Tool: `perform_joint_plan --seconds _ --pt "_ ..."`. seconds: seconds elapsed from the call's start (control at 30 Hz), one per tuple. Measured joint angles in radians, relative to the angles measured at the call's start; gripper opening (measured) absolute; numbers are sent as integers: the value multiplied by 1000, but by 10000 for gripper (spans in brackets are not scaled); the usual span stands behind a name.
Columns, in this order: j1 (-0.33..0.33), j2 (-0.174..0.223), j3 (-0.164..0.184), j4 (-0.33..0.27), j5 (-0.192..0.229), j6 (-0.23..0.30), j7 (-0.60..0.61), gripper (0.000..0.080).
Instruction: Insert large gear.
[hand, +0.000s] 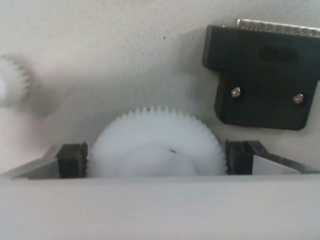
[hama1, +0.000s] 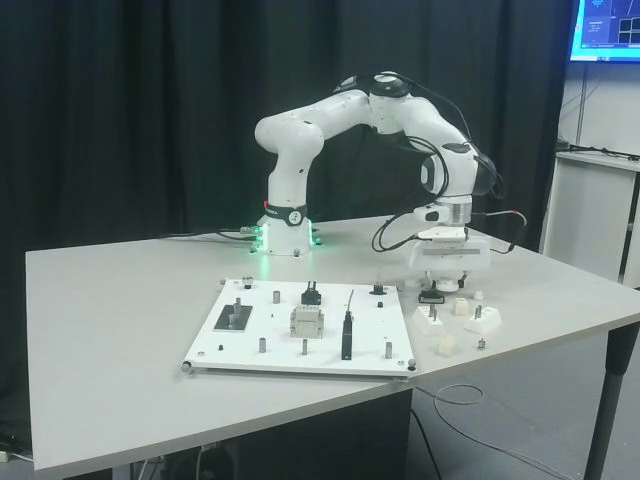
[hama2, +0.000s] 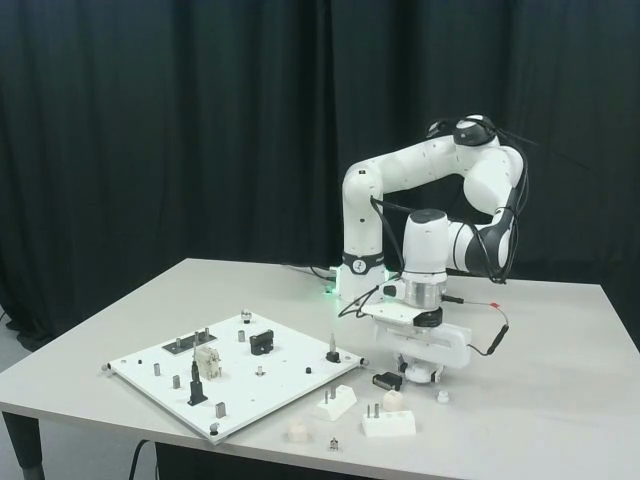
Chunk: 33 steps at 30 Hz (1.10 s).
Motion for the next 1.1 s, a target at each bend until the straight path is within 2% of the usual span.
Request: perform_joint_plan --seconds 0.4,1.1 --pt "1 -11 -45 2 -32 -47 1 598" --pt "1 -11 -53 5 -43 -48 1 598"
